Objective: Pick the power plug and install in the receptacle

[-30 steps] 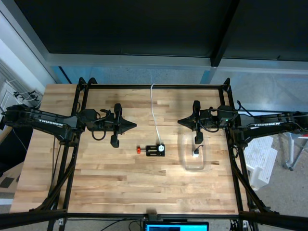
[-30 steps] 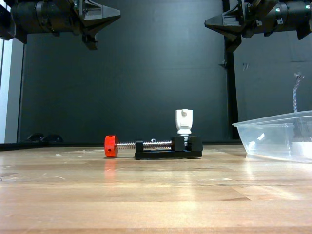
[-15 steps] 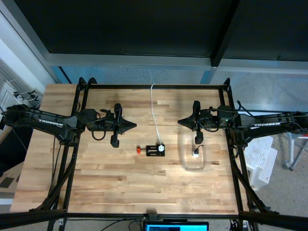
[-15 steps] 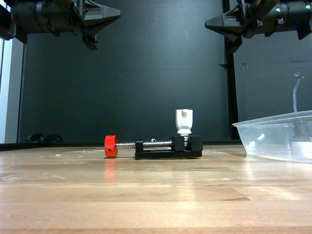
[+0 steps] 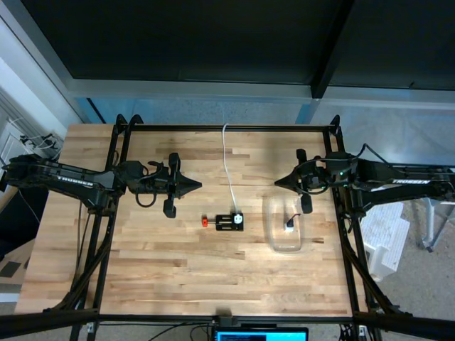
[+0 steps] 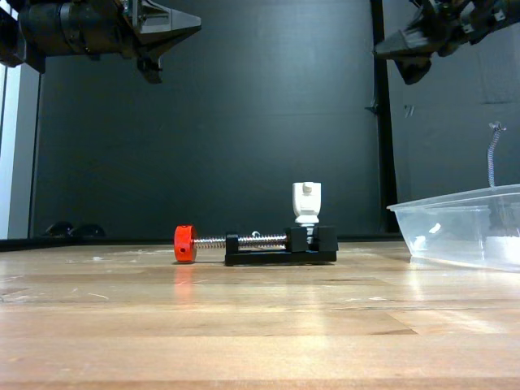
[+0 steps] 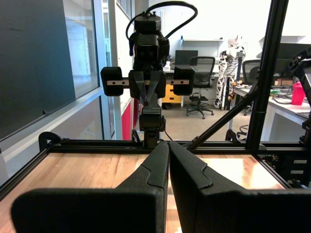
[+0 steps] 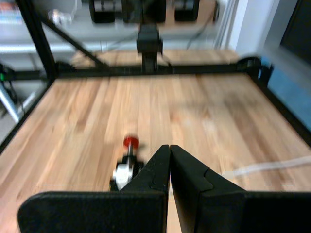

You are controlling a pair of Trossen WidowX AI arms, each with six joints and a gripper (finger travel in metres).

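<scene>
Over the table [image 5: 178, 270], right side | right gripper [image 5: 279, 182] is shifted outward and tipped down since a second ago, closed, empty | left gripper [image 5: 197, 185] is kept parked, closed | plug [image 5: 290, 222] is left in tray [image 5: 284, 250]; socket [image 5: 238, 218] clamped in vise [image 5: 223, 222] | descent toward plug is judged begun

Colours: left gripper [image 5: 198, 185] and right gripper [image 5: 276, 182] are showing black, hovering over the plank-patterned light-wood table [image 5: 178, 263]. The vise [image 5: 227, 222] is showing black, knob [image 5: 205, 222] red-orange; receptacle [image 5: 238, 218] and cable [image 5: 229, 170] white; plug [image 5: 290, 224] black; tray [image 5: 284, 246] clear.
</scene>
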